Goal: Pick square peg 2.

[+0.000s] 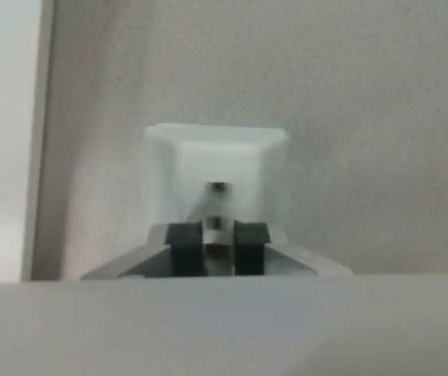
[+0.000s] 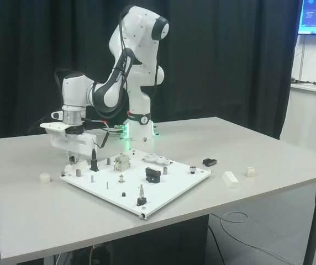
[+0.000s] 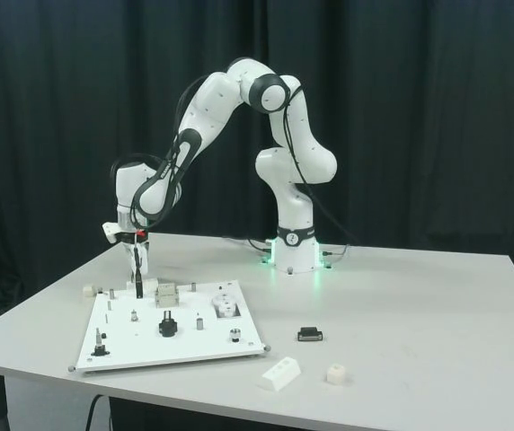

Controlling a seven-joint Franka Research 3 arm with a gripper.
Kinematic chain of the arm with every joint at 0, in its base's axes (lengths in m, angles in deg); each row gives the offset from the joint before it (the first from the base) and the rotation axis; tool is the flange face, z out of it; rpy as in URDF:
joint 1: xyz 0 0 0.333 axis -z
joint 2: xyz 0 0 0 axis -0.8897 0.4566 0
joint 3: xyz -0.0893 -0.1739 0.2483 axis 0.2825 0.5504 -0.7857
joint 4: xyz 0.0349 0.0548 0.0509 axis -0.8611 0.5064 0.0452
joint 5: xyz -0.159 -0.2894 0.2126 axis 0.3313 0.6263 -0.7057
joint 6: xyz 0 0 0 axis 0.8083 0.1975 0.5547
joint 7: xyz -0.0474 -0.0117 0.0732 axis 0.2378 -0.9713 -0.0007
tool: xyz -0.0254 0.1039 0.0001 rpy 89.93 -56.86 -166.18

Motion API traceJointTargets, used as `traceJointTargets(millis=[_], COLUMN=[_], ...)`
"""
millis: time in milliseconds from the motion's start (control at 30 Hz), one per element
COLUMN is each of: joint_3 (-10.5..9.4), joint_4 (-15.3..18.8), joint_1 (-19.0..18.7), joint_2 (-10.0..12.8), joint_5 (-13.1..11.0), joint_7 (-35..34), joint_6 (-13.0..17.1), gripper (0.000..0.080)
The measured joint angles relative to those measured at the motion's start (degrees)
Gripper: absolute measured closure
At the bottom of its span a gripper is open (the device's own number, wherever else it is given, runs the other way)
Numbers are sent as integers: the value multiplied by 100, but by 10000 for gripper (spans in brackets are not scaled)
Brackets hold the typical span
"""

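The small white square peg (image 1: pixel 214 176) stands between the fingertips of the gripper (image 1: pixel 216 249), at the far corner of the white board (image 2: pixel 169 190) from the arm's base side, low over the grey table (image 2: pixel 268 149). It looks like a light, stiff plastic block with smooth flat faces, so the best hold is probably across two opposite flat sides, squarely, since a corner grip could let it twist or slip. The jaws are narrow, their black pads (image 1: pixel 183 244) close in at the block's lower edge, but I cannot tell whether they press it yet. The wrist view alone shows the block and the pads; both room views show the arm's bent pose and the board's other parts, with the block hidden behind the gripper.
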Motion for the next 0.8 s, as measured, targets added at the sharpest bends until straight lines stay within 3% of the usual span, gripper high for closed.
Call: traceJointTargets(millis=[67, 100, 467, 800], joint_3=[0, 0, 61, 289], joint_4=[-4, -6, -29, -28], joint_1=[0, 0, -1, -10], joint_2=[-1, -2, -169, -675], joint_5=[-1, -1, 1, 172], joint_7=[0, 0, 45, 160], joint_6=[-5, -8, -103, -545], gripper=[476, 726, 726, 726])
